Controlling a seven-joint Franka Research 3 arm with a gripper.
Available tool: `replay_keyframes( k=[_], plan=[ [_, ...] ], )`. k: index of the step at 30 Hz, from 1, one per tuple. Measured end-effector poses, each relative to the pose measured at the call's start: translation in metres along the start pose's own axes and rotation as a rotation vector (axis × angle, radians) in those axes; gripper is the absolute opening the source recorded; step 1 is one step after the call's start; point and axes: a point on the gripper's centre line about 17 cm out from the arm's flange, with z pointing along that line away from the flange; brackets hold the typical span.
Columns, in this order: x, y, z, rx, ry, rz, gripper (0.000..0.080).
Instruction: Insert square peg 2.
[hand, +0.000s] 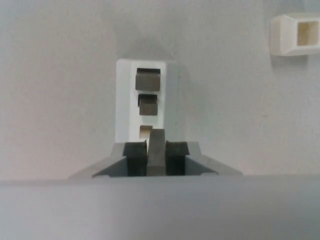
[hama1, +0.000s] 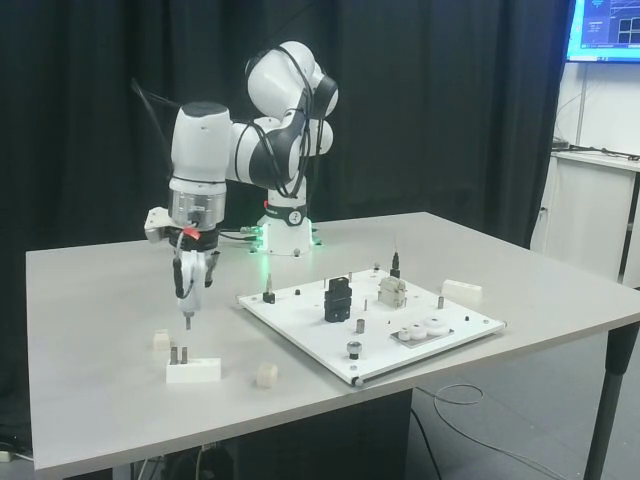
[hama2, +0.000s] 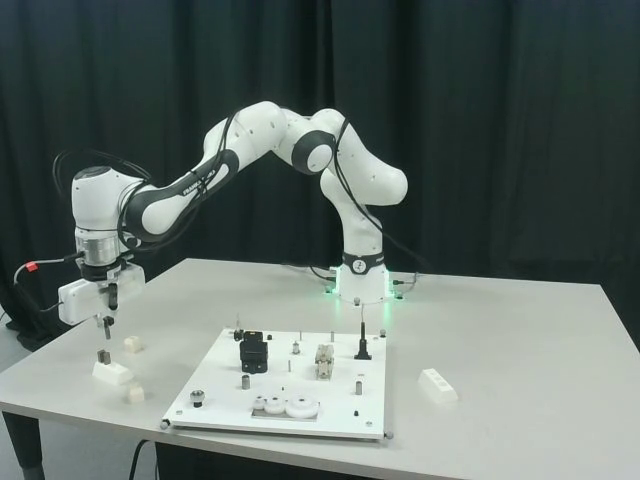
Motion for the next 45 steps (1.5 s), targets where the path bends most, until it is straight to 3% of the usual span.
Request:
replay_keyframes(
  k=[14,27,38,45],
  plan=[
    [0.004,0.004,0.008,-0.012,0.006,0.025,0.0075],
    [0.016,0.005,0.002,-0.015,0.038,0.005,0.0075],
    [0.013,0.002,-0.014,-0.018,0.06,-0.171,0.0075],
    [-0.008,0.006,-0.025,-0.048,0.039,-0.371,0.0075]
  ],
)
